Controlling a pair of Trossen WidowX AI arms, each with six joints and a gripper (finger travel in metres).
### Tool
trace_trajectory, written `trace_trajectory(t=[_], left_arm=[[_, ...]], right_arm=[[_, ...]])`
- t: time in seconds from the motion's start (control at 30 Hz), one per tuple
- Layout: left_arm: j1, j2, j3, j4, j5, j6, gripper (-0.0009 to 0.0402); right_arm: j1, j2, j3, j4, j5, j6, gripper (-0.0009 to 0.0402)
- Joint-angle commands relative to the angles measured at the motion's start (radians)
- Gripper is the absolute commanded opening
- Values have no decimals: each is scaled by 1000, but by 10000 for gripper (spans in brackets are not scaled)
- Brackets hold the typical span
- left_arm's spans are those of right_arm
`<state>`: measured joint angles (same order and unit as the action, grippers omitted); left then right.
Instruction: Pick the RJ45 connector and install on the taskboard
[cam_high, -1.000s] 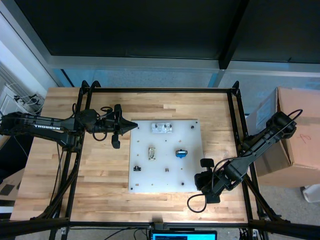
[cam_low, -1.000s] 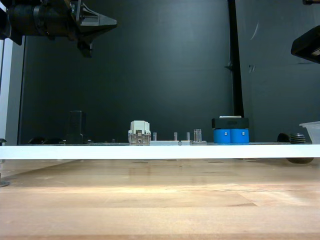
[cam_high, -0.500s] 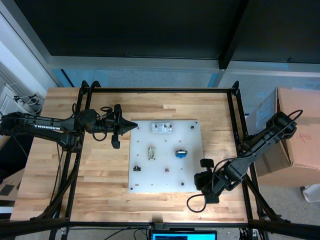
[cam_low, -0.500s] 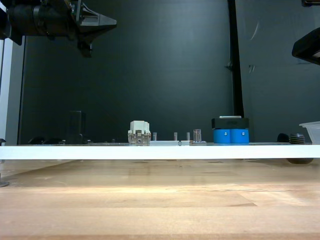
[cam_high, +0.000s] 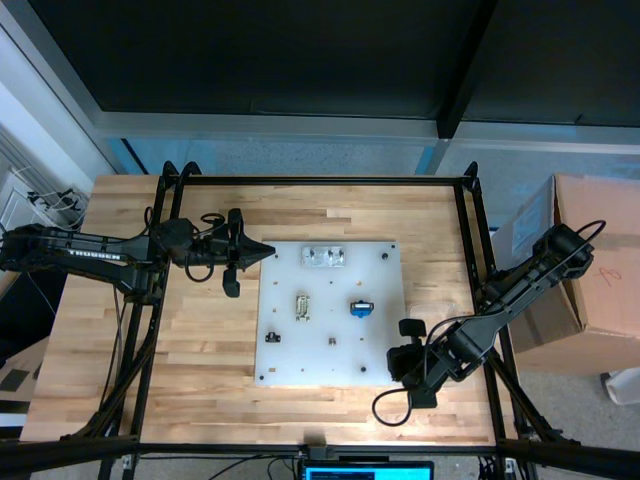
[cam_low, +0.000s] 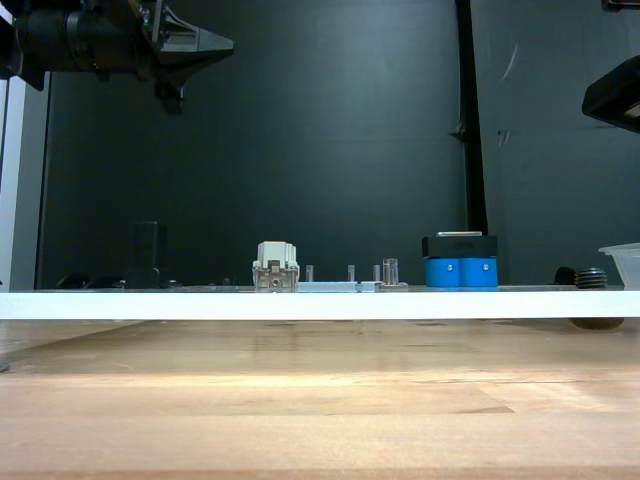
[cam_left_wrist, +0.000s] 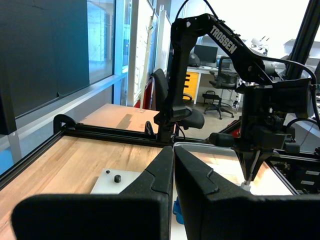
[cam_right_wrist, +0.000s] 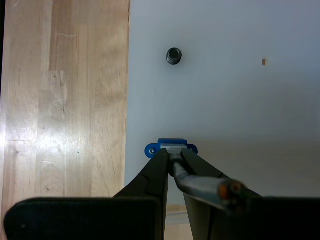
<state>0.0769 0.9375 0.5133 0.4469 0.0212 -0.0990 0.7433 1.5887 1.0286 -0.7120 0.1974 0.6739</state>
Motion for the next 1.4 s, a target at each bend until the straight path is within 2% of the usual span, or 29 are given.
trace_trajectory(t=[0.03, 0.27, 0.57, 0.7, 1.2, 1.33, 1.4], left_arm=[[0, 0, 0, 0, 0, 0, 0], [0, 0, 0, -2, 0, 0, 0], [0, 0, 0, 0, 0, 0, 0], [0, 0, 0, 0, 0, 0, 0], [0, 0, 0, 0, 0, 0, 0], [0, 0, 0, 0, 0, 0, 0], [0, 0, 0, 0, 0, 0, 0]], right_arm=[[1, 8, 6, -3, -5, -1, 38], [1, -1, 10, -6, 2, 0, 87], [0, -44, 44, -77, 5, 0, 120], [-2, -72, 75, -139, 21, 0, 124], [-5, -113, 101, -185, 20, 20, 123], [-54, -164, 101, -188, 23, 21, 123], [-96, -203, 101, -182, 53, -12, 123]])
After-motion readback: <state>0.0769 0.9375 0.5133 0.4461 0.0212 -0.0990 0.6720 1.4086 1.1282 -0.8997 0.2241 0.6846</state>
